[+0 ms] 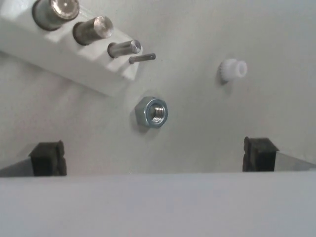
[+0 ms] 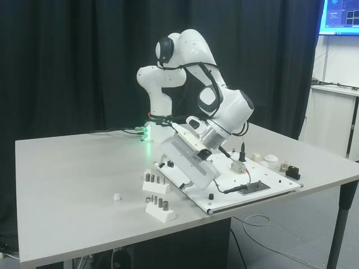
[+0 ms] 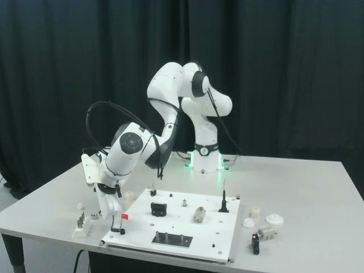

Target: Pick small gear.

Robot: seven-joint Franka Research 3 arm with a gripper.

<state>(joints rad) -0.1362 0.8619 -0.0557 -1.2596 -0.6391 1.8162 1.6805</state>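
Note:
The small gear (image 1: 231, 70) is a white toothed wheel with a short hub, lying on the grey table (image 1: 207, 133). In the first room view the small gear (image 2: 116, 196) lies alone, left of the peg blocks. In the second room view it is a white speck (image 3: 80, 206) near the table's left edge. My gripper (image 1: 153, 157) is open, its black fingertips (image 1: 48, 159) spread wide above the table. The gear lies ahead of the gap and toward one finger, untouched. The gripper (image 2: 171, 175) hangs low by the board's corner, also seen as the gripper (image 3: 105, 207).
A steel hex nut (image 1: 152, 112) lies on the table between the fingers' line and a white block holding several metal pegs (image 1: 94, 30). Two such peg blocks (image 2: 153, 182) stand beside the white assembly board (image 2: 252, 174), which carries small parts.

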